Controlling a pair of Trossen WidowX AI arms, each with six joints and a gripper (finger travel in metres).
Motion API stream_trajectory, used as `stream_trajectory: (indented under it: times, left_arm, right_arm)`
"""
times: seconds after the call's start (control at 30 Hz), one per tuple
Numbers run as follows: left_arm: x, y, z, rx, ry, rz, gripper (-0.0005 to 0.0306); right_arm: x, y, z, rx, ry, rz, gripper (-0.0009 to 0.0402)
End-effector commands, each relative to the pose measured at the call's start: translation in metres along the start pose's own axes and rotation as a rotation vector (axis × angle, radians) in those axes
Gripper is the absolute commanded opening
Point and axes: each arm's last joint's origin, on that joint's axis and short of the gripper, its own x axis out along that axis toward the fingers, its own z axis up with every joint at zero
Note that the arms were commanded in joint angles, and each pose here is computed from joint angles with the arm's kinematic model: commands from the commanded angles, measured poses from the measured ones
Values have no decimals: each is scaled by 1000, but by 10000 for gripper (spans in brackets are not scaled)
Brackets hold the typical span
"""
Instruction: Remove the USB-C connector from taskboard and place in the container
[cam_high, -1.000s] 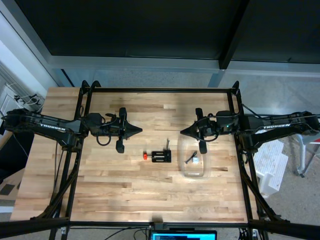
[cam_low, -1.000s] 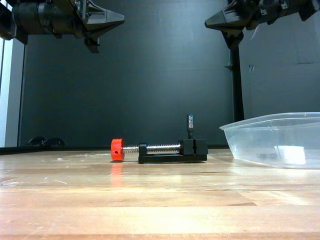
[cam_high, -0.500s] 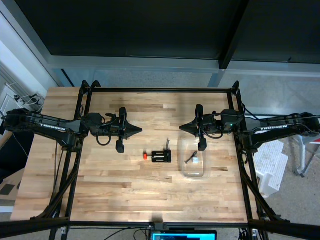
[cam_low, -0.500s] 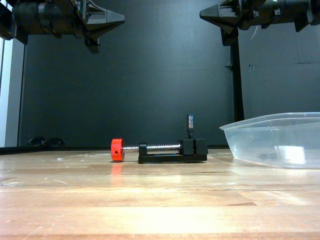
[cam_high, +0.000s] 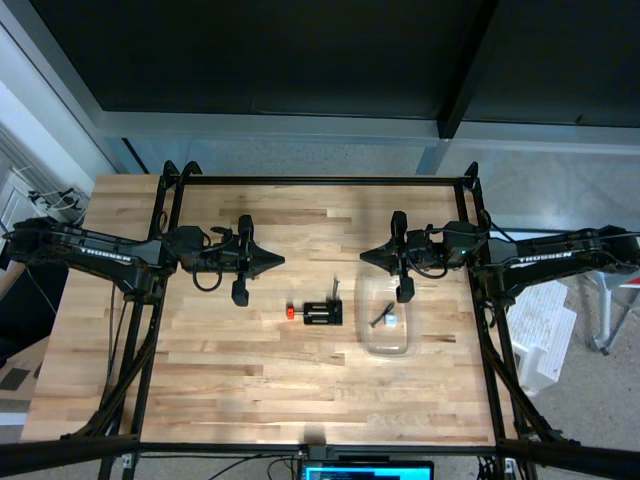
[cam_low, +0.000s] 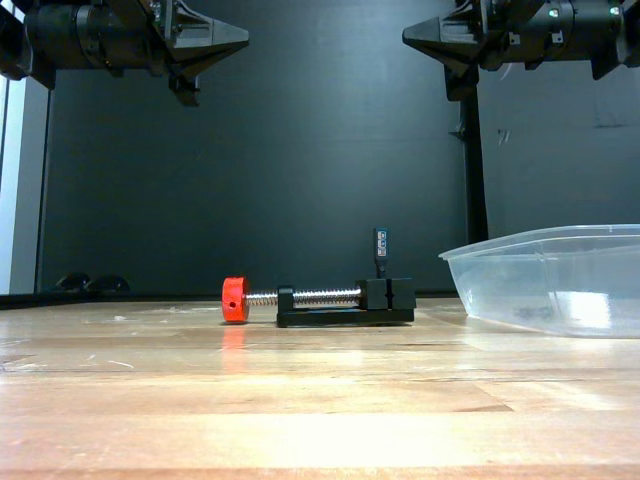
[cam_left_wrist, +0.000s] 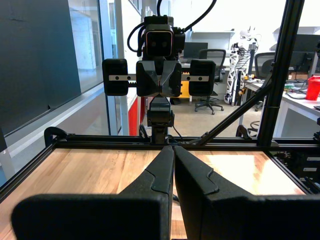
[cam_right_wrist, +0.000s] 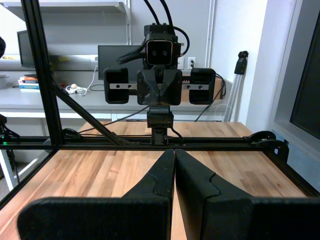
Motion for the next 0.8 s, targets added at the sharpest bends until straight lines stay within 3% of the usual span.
stream_trajectory:
  times: [0.03,0.8]
  left_arm:
    - [0,0,0,0,0,0,0]
    - [0,0,0,0,0,0,0]
  right_arm:
    - [0,0,0,4,0,0,0]
    - [0,0,-3,39,1,-9,0]
